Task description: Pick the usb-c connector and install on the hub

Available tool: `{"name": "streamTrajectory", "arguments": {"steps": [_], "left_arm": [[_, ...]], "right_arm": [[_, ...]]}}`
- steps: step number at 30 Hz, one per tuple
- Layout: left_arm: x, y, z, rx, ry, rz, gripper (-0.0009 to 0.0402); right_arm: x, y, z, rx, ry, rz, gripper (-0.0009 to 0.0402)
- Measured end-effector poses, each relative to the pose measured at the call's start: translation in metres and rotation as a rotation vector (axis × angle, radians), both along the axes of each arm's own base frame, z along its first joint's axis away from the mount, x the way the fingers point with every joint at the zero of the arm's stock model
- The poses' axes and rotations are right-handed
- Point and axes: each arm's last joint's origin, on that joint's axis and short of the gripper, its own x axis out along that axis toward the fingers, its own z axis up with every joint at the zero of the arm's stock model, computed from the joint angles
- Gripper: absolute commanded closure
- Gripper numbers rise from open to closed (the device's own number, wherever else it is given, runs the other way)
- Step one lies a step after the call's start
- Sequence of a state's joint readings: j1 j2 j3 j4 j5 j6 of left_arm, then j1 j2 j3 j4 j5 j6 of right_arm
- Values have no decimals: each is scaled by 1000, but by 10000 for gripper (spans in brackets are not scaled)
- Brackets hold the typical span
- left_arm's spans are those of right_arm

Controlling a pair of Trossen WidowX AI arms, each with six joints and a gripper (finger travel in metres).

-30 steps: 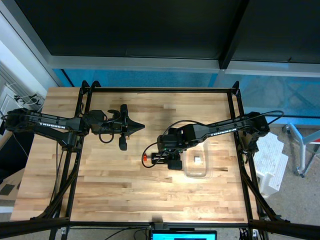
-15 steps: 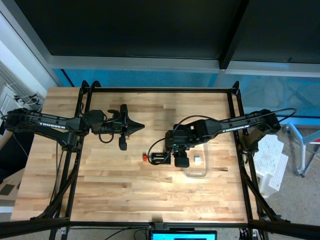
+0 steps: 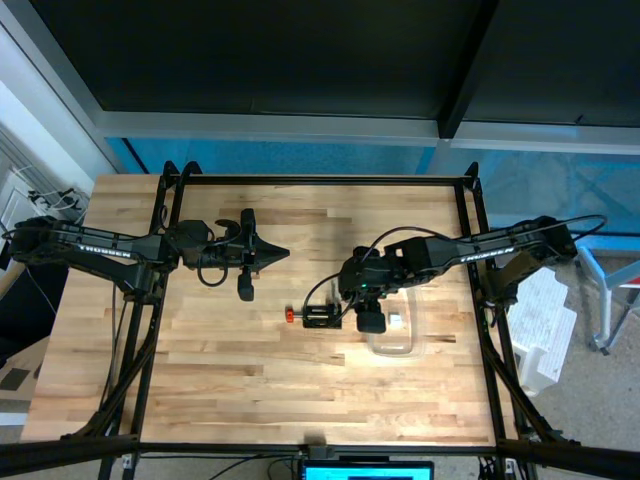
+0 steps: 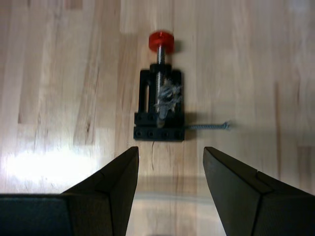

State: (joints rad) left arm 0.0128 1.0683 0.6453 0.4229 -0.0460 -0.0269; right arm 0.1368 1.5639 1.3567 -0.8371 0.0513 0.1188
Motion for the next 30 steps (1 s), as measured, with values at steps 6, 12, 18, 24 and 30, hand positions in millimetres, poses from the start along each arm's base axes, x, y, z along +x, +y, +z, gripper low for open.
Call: {"name": "streamTrajectory", "arguments": {"steps": [6,12,18,24,30], "left_arm": [[0,0,0,0,0,0,393],[0,0,0,0,0,0,393],[0,0,0,0,0,0,393],[0,0,0,0,0,0,393],[0,0,0,0,0,0,393]], "right_arm": [[-25,-19,8,-4,-186,-19,273],[-46,-33,21,-34,-500,-14,347],[-68,-48,27,-30,-738,-36,390],[-87,-51,29,-35,-907,-43,390],[-103,-51,26,-38,-995,-46,393]]}}
